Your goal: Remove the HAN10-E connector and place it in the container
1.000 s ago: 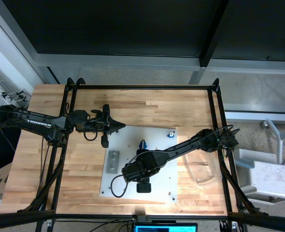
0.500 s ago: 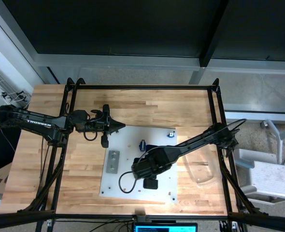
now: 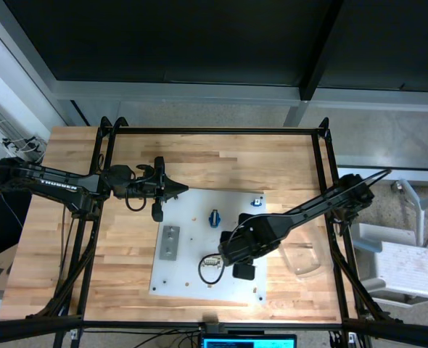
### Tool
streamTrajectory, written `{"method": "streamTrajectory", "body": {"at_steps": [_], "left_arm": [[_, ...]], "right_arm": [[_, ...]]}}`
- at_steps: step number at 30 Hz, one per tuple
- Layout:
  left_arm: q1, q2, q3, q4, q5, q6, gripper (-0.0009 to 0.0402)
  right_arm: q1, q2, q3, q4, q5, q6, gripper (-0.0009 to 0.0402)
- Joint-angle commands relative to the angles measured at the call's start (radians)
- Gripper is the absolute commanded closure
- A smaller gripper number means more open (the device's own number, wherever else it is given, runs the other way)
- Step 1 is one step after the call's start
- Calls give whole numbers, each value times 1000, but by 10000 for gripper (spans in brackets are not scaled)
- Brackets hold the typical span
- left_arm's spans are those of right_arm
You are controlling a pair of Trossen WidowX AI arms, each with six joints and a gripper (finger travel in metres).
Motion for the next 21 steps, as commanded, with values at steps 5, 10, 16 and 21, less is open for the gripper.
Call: {"method": "streamTrajectory", "body": {"at_steps": [5,10,16,21], "left_arm": [[0,0,0,0,0,0,393],[0,0,0,0,0,0,393],[0,0,0,0,0,0,393],[0,0,0,0,0,0,393]], "right_arm": [[23,-118,-166,29,1,76,373],[36,-200,-275,64,2,130,373],[58,-276,-367,67,3,161,373],[79,-333,-436,59,25,200,373]]}}
